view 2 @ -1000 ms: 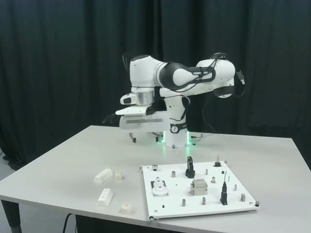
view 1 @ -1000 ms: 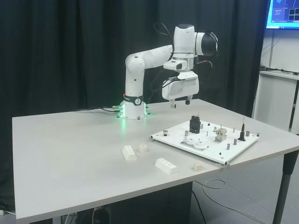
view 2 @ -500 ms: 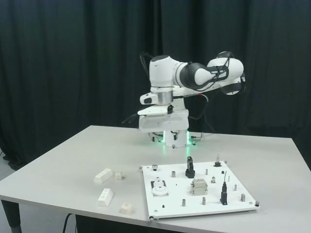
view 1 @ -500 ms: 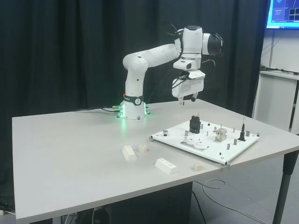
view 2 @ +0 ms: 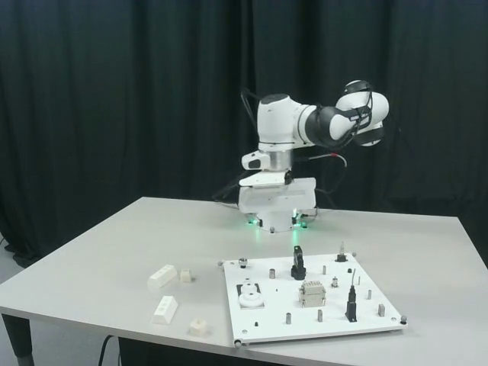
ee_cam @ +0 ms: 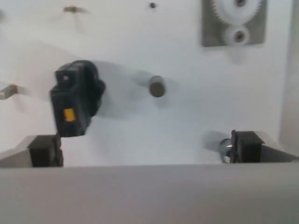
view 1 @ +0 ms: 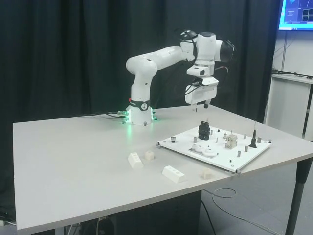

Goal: Remove D-SUB.

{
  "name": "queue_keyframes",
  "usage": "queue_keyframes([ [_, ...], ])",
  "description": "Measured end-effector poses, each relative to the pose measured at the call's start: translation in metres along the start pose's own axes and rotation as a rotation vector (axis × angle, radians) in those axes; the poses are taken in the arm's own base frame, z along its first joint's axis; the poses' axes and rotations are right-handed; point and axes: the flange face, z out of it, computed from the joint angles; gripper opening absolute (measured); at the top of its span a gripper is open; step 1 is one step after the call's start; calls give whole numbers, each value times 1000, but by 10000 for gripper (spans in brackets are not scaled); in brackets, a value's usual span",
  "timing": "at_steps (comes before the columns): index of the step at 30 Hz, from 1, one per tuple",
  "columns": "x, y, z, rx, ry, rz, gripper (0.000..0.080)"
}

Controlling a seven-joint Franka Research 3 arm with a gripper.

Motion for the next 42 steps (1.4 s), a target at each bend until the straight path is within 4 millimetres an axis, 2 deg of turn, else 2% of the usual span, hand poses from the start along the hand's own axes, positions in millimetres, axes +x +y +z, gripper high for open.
queue_keyframes([
  [8, -18, -18, 19, -5, -2, -4, 800],
  [18, -30, -31, 42, -32, 5, -6, 800],
  [36, -39, -34, 89, -52, -34, 9, 800],
  [42, -42, -34, 98, -51, -46, 17, 800],
])
